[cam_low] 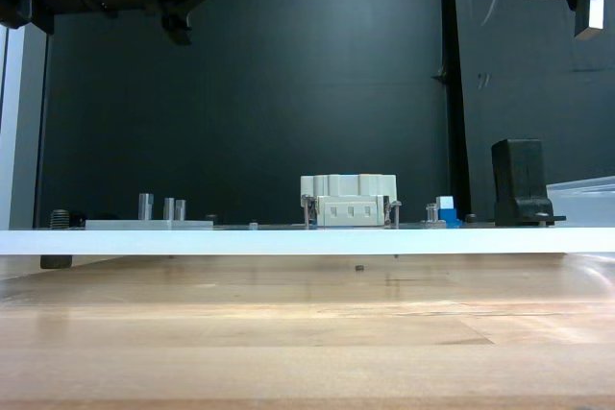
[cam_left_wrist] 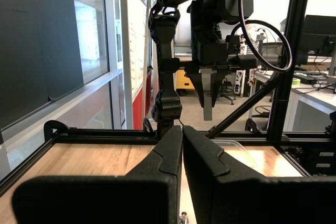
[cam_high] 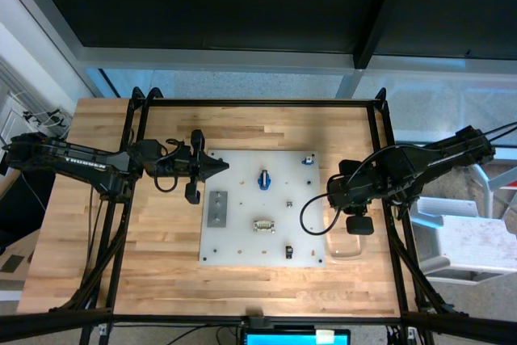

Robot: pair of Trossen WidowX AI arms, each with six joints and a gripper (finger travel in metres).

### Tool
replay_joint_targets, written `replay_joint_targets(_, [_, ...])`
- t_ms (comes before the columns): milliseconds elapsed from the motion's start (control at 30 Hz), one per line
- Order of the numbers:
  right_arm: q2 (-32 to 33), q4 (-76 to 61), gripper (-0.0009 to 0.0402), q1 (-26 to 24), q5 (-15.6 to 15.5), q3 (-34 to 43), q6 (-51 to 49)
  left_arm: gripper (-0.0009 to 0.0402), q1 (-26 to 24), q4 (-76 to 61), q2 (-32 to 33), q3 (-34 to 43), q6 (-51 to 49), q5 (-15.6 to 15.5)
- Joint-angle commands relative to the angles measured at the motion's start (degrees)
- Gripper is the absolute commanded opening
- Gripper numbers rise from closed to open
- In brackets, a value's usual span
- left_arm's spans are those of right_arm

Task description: Pick the 16mm bar and place in it's hole on the taskboard

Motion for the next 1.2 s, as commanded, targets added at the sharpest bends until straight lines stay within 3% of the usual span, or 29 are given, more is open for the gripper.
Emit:
replay_joint_targets(33, [0.7, -0.2, 0.0000, 0.0, 0.0, 0.0, 0.0, 0.0000, 0.0, 0.0, 0.0, 0.0, 0.0, 0.0])
replay_joint_targets(933, [4.3, -0.5, 0.0000, 0.0, 0.0, 0.0, 0.4, 0.0000, 0.0, 0.0, 0.0, 0.0, 0.0, 0.0])
replay_joint_targets(1200, [4.3, -0.2, 0.0000, -3.3, 0.0, 0.0, -1.8, 0.0000, 0.0, 0.0, 0.0, 0.0, 0.0, 0.0])
